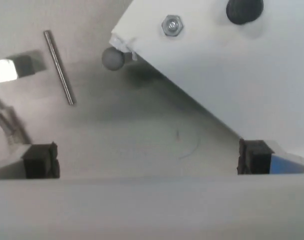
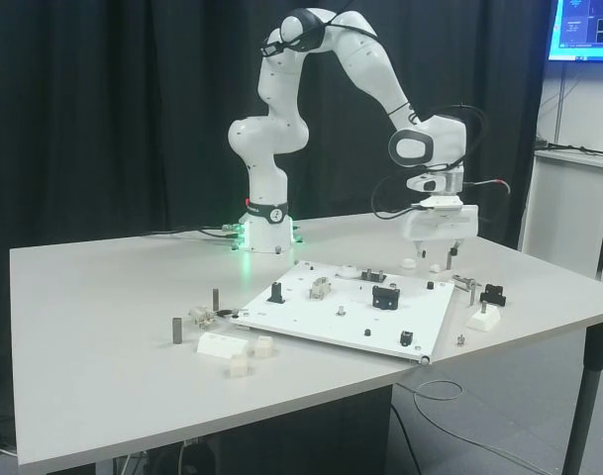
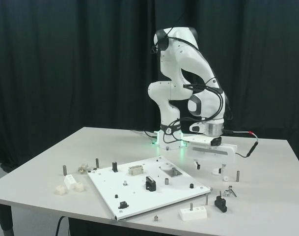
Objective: Remove large gear.
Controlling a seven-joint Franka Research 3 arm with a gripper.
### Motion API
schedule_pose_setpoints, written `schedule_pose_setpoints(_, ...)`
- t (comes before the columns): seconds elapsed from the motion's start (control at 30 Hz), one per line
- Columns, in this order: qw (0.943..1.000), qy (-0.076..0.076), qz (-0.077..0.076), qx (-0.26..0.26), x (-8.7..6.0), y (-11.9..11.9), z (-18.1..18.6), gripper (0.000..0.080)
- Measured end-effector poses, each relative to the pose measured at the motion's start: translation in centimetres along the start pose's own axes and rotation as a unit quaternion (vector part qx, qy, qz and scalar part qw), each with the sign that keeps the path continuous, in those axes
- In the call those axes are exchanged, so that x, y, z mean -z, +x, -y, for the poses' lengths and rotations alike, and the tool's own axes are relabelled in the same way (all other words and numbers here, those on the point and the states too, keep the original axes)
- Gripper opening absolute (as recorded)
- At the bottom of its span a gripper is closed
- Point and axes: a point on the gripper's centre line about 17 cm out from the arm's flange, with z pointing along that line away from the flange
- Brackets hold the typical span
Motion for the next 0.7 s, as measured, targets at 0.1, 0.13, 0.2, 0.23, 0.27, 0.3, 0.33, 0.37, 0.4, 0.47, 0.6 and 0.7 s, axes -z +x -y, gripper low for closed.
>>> schedule_pose_setpoints(0.1, 0.9991, -0.007, 0.003, 0.042, 0.1, 0.1, -0.5, 0.0800)
schedule_pose_setpoints(0.13, 0.9984, -0.009, 0.005, 0.055, 0.1, 0.2, -0.8, 0.0800)
schedule_pose_setpoints(0.2, 0.9969, -0.015, 0.008, 0.077, 0.2, 0.4, -1.4, 0.0800)
schedule_pose_setpoints(0.23, 0.9961, -0.018, 0.011, 0.086, 0.3, 0.5, -1.8, 0.0800)
schedule_pose_setpoints(0.27, 0.9951, -0.021, 0.013, 0.095, 0.4, 0.6, -2.3, 0.0800)
schedule_pose_setpoints(0.3, 0.9941, -0.025, 0.015, 0.105, 0.5, 0.7, -2.7, 0.0800)
schedule_pose_setpoints(0.33, 0.9929, -0.029, 0.017, 0.114, 0.6, 0.9, -3.3, 0.0800)
schedule_pose_setpoints(0.37, 0.9915, -0.033, 0.020, 0.124, 0.7, 1.0, -3.8, 0.0800)
schedule_pose_setpoints(0.4, 0.9901, -0.037, 0.023, 0.133, 0.8, 1.2, -4.4, 0.0800)
schedule_pose_setpoints(0.47, 0.9873, -0.046, 0.029, 0.149, 1.1, 1.5, -5.7, 0.0800)
schedule_pose_setpoints(0.6, 0.9825, -0.059, 0.044, 0.171, 1.7, 2.1, -8.4, 0.0800)
schedule_pose_setpoints(0.7, 0.9787, -0.066, 0.055, 0.187, 2.0, 2.4, -10.3, 0.0800)
